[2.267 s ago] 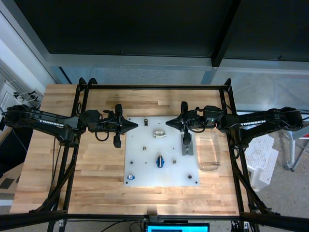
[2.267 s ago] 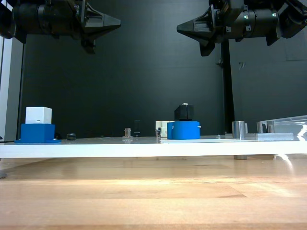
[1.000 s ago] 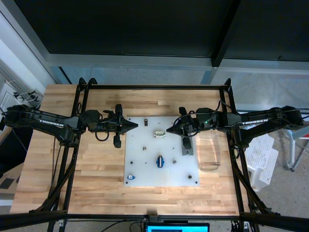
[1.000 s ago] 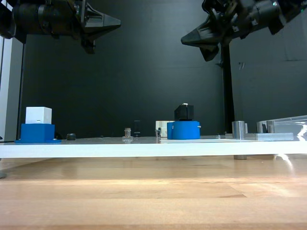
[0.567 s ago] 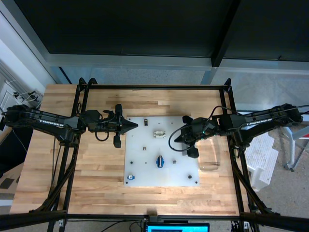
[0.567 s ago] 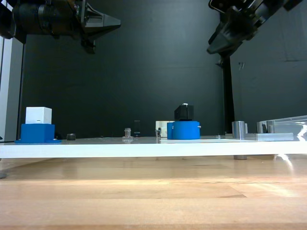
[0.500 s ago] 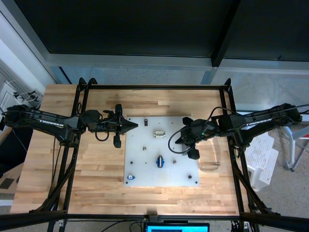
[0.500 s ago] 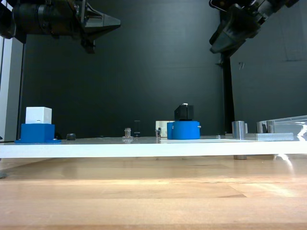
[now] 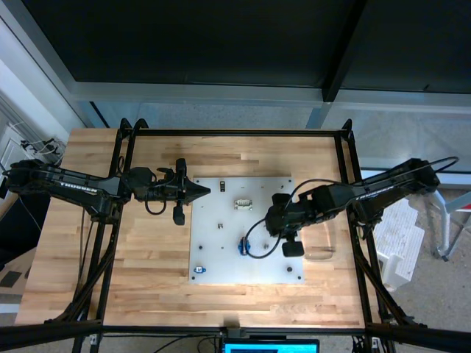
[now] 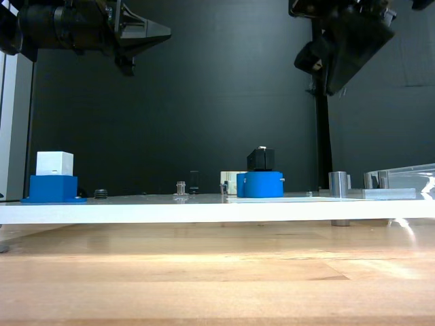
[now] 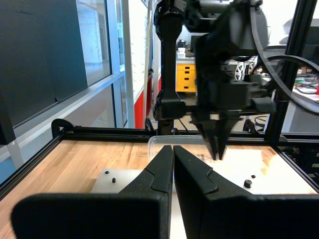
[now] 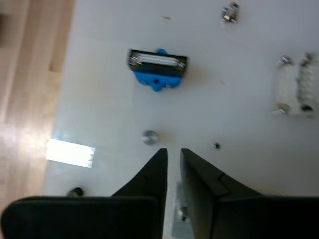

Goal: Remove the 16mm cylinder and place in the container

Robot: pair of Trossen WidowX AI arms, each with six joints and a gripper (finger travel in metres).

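A pale wooden table (image 9: 147, 279) under a black frame carries a white task board (image 9: 221, 257), with a dark wall behind. The 16mm cylinder (image 12: 149, 136), a short silvery peg, stands upright on the board and is not yet lifted. It is just beside the blue connector (image 12: 158, 69), with bare white board around it. My right gripper (image 12: 172, 152) is directly above that bare patch, and the peg sits just ahead of and beside my fingertips. My fingers are drawn nearly together, with only a thin slit between them, and they hold nothing. Moments ago this arm lay level over the far part of the board. It has since swung nearer and tipped steeply downward, so I judge the approach to be almost lined up. I would need to spread my fingers before descending. In the low view I hang high above the board, with open air below me. The container (image 9: 324, 248), a clear bin, rests at the board's right edge near the peg, and its top is open. My left gripper (image 9: 206, 190) has not moved. It is parked over the board's far left edge, well apart, with its fingers pressed closed and empty.
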